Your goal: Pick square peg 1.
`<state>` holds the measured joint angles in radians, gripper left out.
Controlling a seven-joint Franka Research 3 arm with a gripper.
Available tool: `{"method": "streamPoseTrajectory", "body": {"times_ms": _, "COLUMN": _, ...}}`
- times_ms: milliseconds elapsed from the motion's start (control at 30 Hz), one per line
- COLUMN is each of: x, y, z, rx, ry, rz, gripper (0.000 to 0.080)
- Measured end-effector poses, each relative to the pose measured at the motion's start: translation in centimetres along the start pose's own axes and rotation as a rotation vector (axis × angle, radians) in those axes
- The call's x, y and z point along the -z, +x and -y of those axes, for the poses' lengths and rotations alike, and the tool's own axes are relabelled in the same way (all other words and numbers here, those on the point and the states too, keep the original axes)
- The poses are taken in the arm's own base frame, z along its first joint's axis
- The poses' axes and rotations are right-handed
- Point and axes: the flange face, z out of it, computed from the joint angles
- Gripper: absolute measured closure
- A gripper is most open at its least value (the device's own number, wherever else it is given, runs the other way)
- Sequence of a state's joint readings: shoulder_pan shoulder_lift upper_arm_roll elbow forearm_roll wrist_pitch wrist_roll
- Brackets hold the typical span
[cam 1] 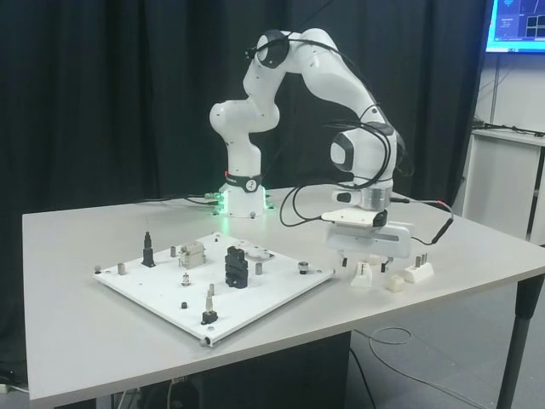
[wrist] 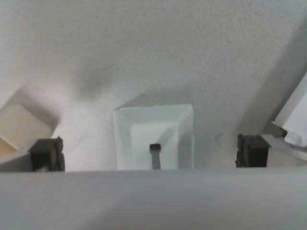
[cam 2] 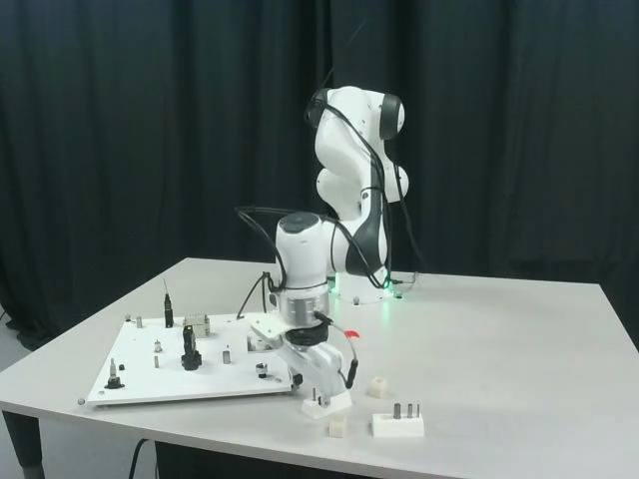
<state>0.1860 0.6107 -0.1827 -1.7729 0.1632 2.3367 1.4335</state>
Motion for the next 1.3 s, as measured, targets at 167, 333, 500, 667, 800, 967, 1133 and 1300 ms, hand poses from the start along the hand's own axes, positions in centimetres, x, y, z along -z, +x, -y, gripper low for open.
{"method": "streamPoseTrajectory", "body": {"times_ms": 167, "x": -0.5, "y": 0.0, "z": -0.2, "rx": 0.000, "ry": 0.008, "rz": -0.003, "gripper": 0.0003}}
{"method": "streamPoseTrajectory", "body": {"times_ms": 333, "x": -0.9, "y": -0.1, "z": -0.4, "rx": 0.002, "ry": 0.016, "rz": -0.006, "gripper": 0.0003}}
{"method": "streamPoseTrajectory", "body": {"times_ms": 500, "x": -1.1, "y": -0.1, "z": -0.5, "rx": 0.002, "ry": 0.019, "rz": -0.007, "gripper": 0.0098}}
{"method": "streamPoseTrajectory", "body": {"times_ms": 667, "x": -1.1, "y": -0.1, "z": -0.5, "rx": 0.002, "ry": 0.021, "rz": -0.008, "gripper": 0.0098}}
{"method": "streamPoseTrajectory", "body": {"times_ms": 800, "x": -1.1, "y": -0.1, "z": -0.5, "rx": 0.002, "ry": 0.021, "rz": -0.008, "gripper": 0.0412}}
{"method": "streamPoseTrajectory", "body": {"times_ms": 967, "x": -1.2, "y": -0.1, "z": -0.5, "rx": 0.002, "ry": 0.022, "rz": -0.008, "gripper": 0.0412}}
{"method": "streamPoseTrajectory", "body": {"times_ms": 1133, "x": -1.3, "y": -0.2, "z": -0.5, "rx": 0.001, "ry": 0.025, "rz": -0.008, "gripper": 0.0588}}
{"method": "streamPoseTrajectory", "body": {"times_ms": 1300, "x": -1.3, "y": -0.2, "z": -0.5, "rx": 0.002, "ry": 0.028, "rz": -0.008, "gripper": 0.0744}}
